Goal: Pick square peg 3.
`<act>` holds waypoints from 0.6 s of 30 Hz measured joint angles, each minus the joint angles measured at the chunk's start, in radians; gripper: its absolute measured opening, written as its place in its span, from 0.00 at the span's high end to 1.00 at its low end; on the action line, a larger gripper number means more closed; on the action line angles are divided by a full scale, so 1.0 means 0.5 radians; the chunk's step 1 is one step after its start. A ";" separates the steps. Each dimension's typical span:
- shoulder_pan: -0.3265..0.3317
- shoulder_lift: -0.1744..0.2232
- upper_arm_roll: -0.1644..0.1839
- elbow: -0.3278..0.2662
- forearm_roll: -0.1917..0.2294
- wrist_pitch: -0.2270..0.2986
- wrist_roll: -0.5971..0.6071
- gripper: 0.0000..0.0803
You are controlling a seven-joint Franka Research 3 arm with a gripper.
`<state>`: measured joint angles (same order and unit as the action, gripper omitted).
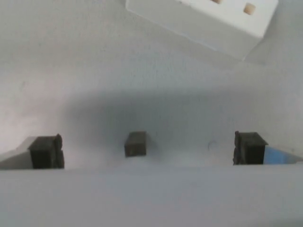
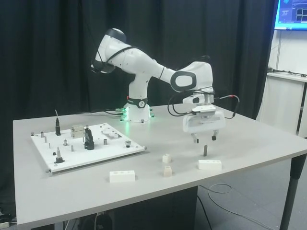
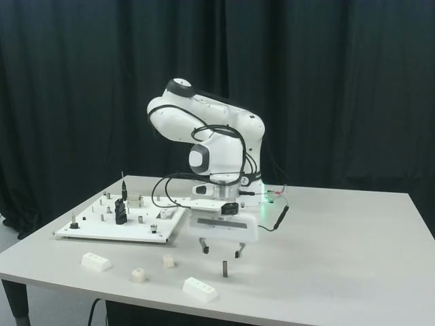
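Tool [image 1: 147,150] wide open, empty, hovering above upright peg [image 1: 135,144]

Square peg 3 [image 1: 136,144] — small dark block with square cross-section, standing upright on the grey table [image 2: 249,139], free of any holder. In the room views it appears as a short dark post [image 2: 205,150] [image 3: 224,268] near the table's front edge — a white block [image 2: 209,165] lies just beside it
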<state>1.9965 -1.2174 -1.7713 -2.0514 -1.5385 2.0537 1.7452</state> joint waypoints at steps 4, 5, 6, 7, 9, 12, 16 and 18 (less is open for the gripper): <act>0.027 -0.006 -0.036 0.026 -0.006 0.018 -0.043 0.00; 0.032 -0.009 -0.042 0.032 -0.008 0.020 -0.047 0.00; 0.036 -0.013 -0.046 0.036 -0.011 0.021 -0.050 0.00; 0.039 -0.018 -0.049 0.039 -0.013 0.022 -0.053 0.00; 0.045 -0.026 -0.055 0.046 -0.015 0.025 -0.060 0.00; 0.054 -0.031 -0.068 0.054 -0.017 0.037 -0.069 0.00; 0.061 -0.037 -0.083 0.059 -0.024 0.055 -0.076 0.00; 0.063 -0.042 -0.088 0.059 -0.029 0.065 -0.077 0.00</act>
<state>2.0280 -1.2382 -1.8154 -2.0218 -1.5531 2.0860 1.7066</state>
